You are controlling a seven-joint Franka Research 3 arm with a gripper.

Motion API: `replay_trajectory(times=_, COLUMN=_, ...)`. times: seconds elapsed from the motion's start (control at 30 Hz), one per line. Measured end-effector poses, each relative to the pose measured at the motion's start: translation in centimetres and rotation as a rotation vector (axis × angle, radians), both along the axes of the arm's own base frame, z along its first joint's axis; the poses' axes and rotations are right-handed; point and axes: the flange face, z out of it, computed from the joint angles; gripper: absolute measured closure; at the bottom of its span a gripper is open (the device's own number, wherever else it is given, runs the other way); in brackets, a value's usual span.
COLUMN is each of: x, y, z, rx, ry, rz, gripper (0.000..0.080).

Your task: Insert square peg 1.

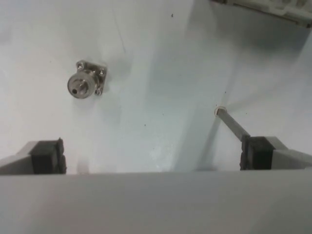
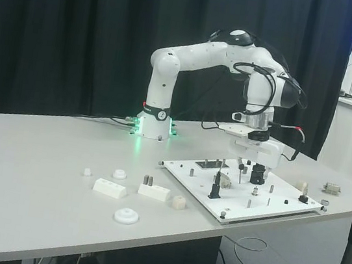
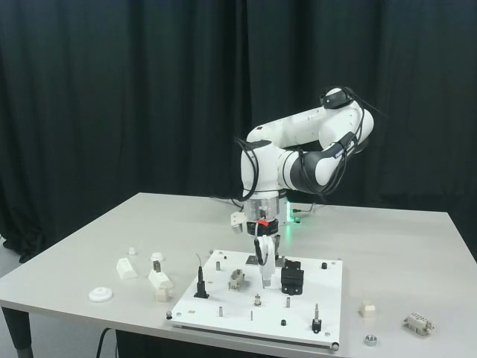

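The arm is hovering low over the far middle of the white board [image 2: 244, 204], and the step in hand looks like the approach before any grasp. The gripper [image 1: 151, 154] is standing wide open with nothing between its pads. Which piece is square peg 1 cannot be told for certain. The likeliest candidate is the slim grey rod [image 1: 233, 125], which is rising from the board just beside one fingertip [image 1: 256, 152] and outside the gap. If so, the next move is calling for a sideways shift to centre the rod between the pads before closing. A metal connector [image 1: 87, 84] is sitting apart from the fingers, while a black block [image 3: 291, 276] is standing close by, crowding the descent. The grey table [image 2: 43, 146] around the board is offering open room.
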Motion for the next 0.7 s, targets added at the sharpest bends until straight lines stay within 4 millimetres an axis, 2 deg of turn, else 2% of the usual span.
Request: replay_trajectory(times=0.7, x=0.10, y=0.31, z=-0.10, rx=0.002, ry=0.002, rz=-0.001, gripper=0.0003)
